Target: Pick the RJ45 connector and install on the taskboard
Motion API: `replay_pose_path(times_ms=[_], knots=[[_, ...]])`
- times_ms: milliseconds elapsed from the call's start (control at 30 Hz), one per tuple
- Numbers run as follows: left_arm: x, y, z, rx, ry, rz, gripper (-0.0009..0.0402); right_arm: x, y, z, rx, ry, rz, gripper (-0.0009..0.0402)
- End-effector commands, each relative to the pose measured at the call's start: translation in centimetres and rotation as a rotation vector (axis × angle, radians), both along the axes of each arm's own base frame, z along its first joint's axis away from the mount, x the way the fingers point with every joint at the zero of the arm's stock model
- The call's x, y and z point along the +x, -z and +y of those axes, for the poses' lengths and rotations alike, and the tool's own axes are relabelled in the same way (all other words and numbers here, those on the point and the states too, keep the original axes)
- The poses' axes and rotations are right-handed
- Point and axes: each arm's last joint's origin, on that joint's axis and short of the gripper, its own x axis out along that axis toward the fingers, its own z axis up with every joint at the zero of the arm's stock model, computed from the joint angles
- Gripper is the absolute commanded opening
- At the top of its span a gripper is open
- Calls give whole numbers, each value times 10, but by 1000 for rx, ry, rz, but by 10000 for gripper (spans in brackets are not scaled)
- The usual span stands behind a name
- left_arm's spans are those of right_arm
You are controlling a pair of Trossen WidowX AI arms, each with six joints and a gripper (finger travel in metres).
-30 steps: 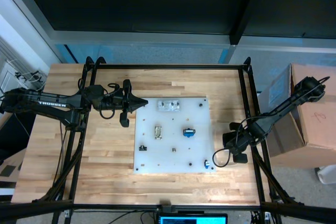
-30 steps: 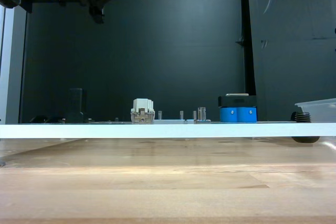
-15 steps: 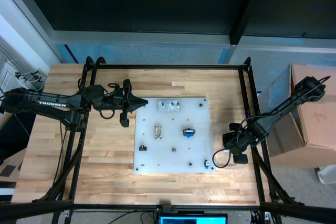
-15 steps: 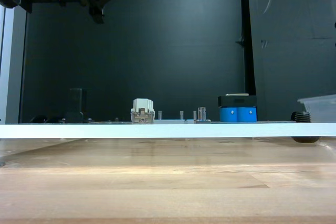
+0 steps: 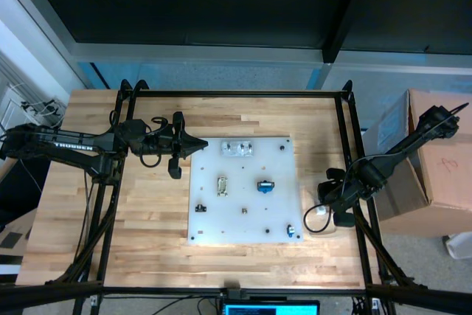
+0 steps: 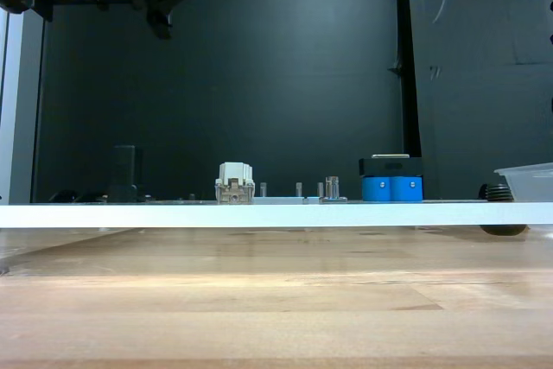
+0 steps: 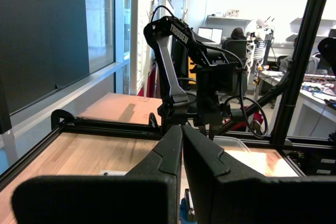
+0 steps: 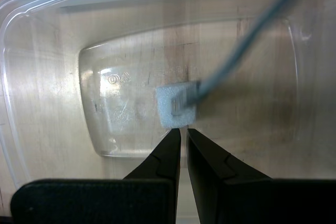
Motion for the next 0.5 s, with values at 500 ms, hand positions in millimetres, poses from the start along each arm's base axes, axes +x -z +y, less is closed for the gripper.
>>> replay_pose_path(times_ms=[500], knots=[[0, 0, 0, 0, 0, 0, 1, -4, -3, -3, 7, -2, -8, 16]])
